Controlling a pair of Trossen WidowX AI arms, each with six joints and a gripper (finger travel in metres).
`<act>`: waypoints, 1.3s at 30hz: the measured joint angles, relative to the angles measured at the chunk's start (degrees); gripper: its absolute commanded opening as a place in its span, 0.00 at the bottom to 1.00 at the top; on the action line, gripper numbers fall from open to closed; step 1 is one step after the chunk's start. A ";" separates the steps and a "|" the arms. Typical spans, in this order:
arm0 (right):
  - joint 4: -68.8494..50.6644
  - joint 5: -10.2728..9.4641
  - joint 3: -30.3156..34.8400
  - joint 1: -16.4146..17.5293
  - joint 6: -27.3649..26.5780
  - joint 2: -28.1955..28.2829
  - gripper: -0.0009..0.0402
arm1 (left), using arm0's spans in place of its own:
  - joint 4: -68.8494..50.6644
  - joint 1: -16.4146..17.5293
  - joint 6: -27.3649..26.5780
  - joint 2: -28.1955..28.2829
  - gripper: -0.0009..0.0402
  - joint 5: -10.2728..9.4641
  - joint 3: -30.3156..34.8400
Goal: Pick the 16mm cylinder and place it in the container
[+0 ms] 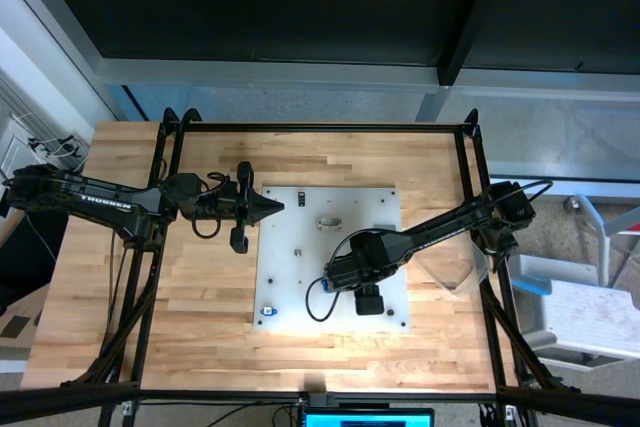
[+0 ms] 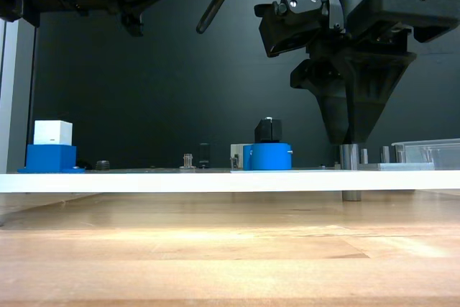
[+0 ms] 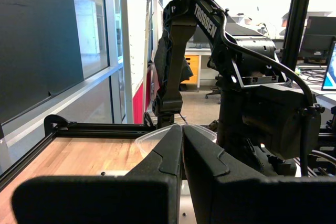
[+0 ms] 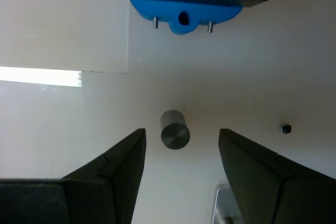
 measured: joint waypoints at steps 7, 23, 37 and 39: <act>1.22 0.13 -0.07 -0.02 -0.39 1.53 0.49 | -0.02 0.00 0.02 0.00 0.02 0.00 0.02; 1.40 -0.09 -0.31 -0.07 -1.01 2.49 0.44 | 0.00 0.00 0.02 -0.02 0.02 0.02 0.00; 1.20 -0.63 -0.31 -0.07 -0.94 2.32 0.22 | 0.00 0.00 0.02 -0.02 0.02 0.02 0.02; 1.18 -0.63 -0.31 -0.07 -0.94 2.29 0.19 | -0.02 0.00 0.02 -0.02 0.02 0.02 0.00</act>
